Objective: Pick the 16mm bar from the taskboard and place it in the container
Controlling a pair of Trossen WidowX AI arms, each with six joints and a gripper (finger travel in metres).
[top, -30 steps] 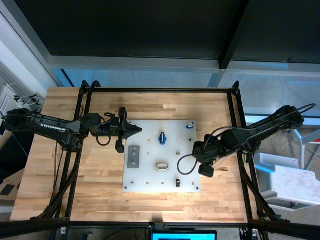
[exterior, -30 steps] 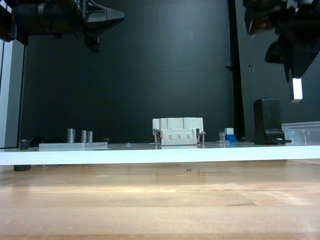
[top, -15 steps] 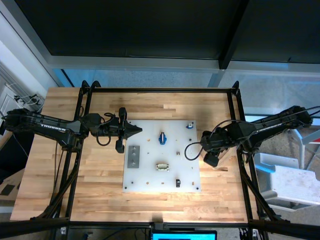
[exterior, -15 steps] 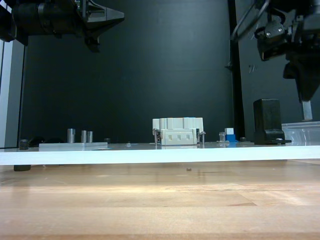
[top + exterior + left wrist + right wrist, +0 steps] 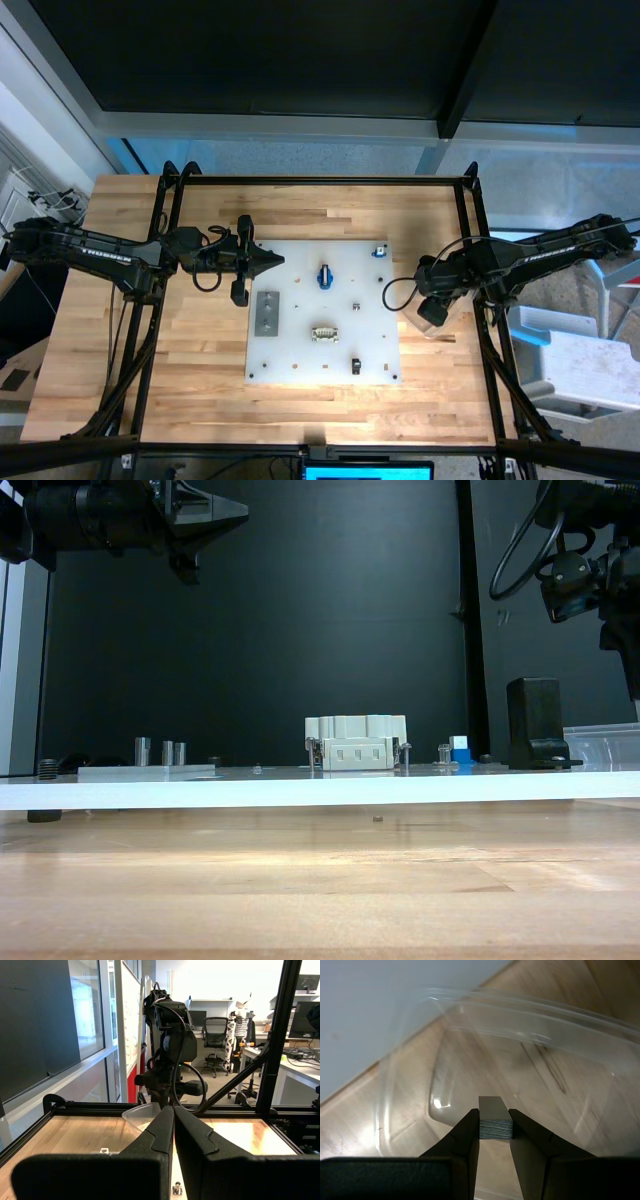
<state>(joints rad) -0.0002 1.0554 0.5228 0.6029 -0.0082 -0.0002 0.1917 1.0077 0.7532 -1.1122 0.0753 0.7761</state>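
Note:
The 16mm bar (image 5: 495,1123), a short grey metal piece, is clamped between my right gripper's (image 5: 495,1130) fingers. It hangs just above the inside of the container (image 5: 535,1016), a clear tub on the wood just right of the taskboard (image 5: 300,345). From above, my right gripper (image 5: 432,311) points down beside the board's right edge. The tub's rim (image 5: 605,742) shows at the far right of the low view. My left gripper (image 5: 268,260) is shut and empty, held high over the board's upper left corner; its fingers (image 5: 165,1127) touch.
On the board sit a grey holed block (image 5: 267,312), a blue part (image 5: 325,276), a silver connector (image 5: 323,334) and a small black part (image 5: 355,366). A black frame (image 5: 320,181) rings the wooden table.
My right arm has carried the bar rightward off the board's edge and lowered it over the container. The left arm has not moved.

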